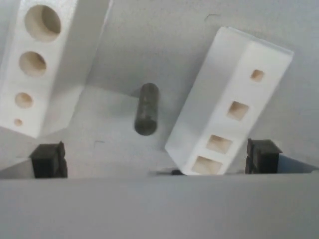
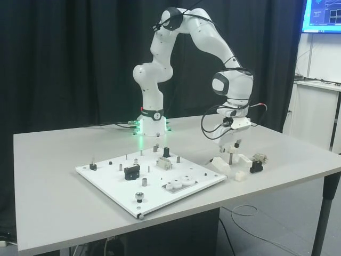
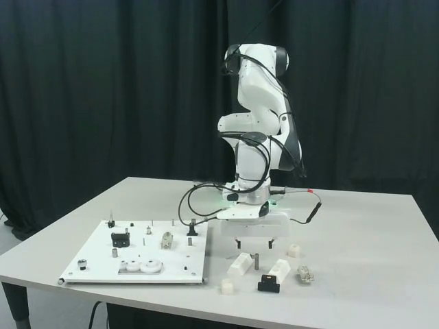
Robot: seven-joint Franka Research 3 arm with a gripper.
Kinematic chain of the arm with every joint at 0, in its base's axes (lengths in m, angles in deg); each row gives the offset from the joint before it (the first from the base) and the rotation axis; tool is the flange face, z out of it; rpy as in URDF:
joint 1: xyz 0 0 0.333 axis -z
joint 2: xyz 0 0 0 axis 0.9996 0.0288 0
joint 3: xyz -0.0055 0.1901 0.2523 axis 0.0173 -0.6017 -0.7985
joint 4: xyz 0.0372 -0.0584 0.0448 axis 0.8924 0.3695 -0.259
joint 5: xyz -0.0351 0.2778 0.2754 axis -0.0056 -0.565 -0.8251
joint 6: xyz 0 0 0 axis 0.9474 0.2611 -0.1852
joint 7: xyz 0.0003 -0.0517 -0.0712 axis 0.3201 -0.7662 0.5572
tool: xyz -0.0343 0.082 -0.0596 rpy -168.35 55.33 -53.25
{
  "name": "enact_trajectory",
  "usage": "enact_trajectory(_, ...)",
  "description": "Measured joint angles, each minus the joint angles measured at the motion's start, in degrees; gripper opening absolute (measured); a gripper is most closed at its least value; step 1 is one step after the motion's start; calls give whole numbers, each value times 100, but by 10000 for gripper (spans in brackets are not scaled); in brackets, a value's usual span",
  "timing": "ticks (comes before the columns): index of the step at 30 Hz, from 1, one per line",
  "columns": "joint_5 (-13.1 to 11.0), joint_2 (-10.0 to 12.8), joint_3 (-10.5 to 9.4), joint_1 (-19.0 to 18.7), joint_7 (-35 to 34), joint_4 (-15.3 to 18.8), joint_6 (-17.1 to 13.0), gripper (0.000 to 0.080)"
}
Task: Remove square peg 3.
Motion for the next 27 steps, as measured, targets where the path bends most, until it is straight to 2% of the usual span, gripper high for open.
enact_trajectory(14, 626, -127, 314, 139, 50, 22, 497, 800)
enact_trajectory(21, 861, -248, 342, 505, 355, 97, 762, 800)
enact_trajectory(27, 950, -386, 346, 889, 728, 271, 783, 800)
